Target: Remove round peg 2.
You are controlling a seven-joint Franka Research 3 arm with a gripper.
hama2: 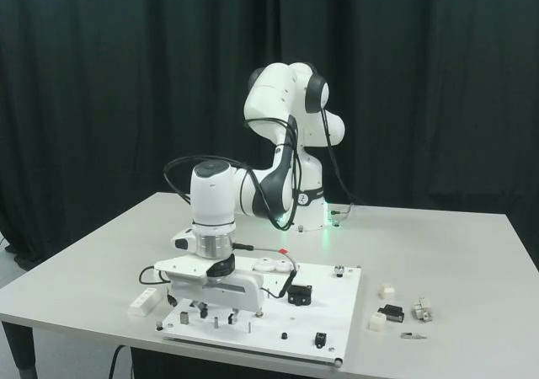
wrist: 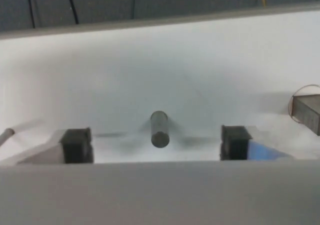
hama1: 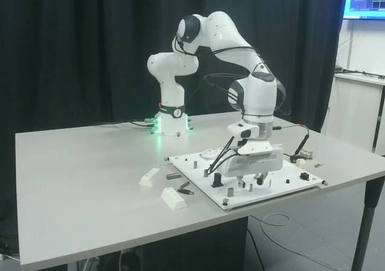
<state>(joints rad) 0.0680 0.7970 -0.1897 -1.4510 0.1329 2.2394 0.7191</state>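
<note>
Wrist view: end effector [wrist: 158, 144] spread wide, holding nothing; black fingertips [wrist: 76, 145] either side of upright grey round metal peg [wrist: 159, 128], untouched, on white flat board [wrist: 150, 80]. White arm [hama2: 210, 219] bent down over board near grey bench [hama1: 78, 174] front edge.

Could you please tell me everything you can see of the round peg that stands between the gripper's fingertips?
The round peg is a short dark grey cylinder with a flat top, metal by its look. It stands upright in the white board, its foot on the board's surface. The gripper is open around it: the black fingertips stand on either side, apart from the peg, neither touching it.
</note>
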